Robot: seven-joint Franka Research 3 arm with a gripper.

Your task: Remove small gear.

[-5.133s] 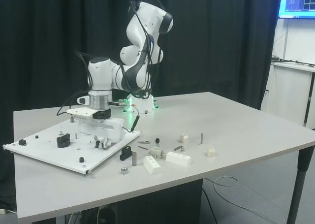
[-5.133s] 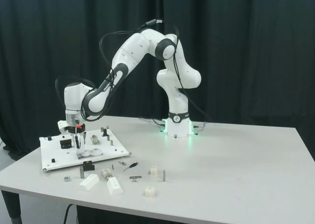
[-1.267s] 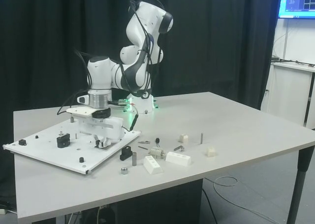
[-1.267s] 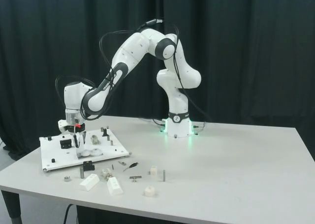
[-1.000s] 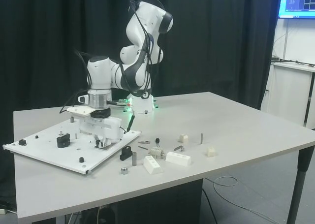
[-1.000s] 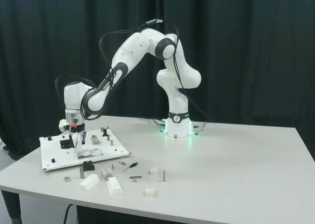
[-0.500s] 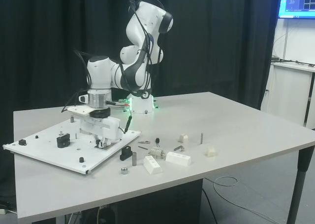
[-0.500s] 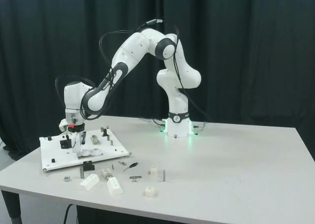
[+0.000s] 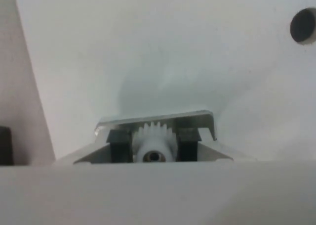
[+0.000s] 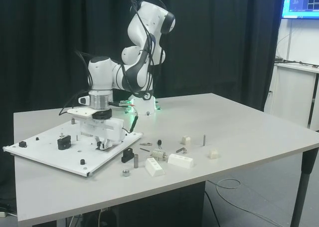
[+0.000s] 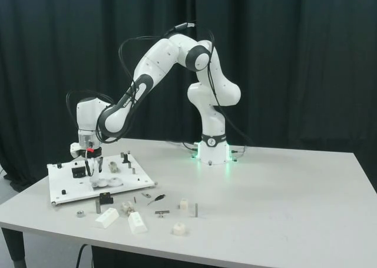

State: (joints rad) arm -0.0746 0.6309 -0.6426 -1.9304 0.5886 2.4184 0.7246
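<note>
In the wrist view a small white toothed gear [image 9: 153, 136] sits between the two black finger pads [image 9: 118, 145], a little above the white board [image 9: 163, 52]. My gripper [image 9: 153, 147] is shut on this gear. From the room, the gripper [image 10: 102, 142] hangs low over the near right part of the white board [image 10: 40, 153]. In the second room view the gripper [image 11: 92, 172] is over the board [image 11: 65, 188], and the gear is too small to make out there.
On the board stand a black block [image 10: 63, 143] and small black pegs [image 9: 302, 25]. On the grey table in front lie white blocks [image 10: 180, 160], a black block [image 10: 127, 154], a nut [image 10: 126, 173] and an upright pin [image 10: 204, 139].
The hand has risen slightly from the board and shifted a little. The loose parts on the table have not moved.
</note>
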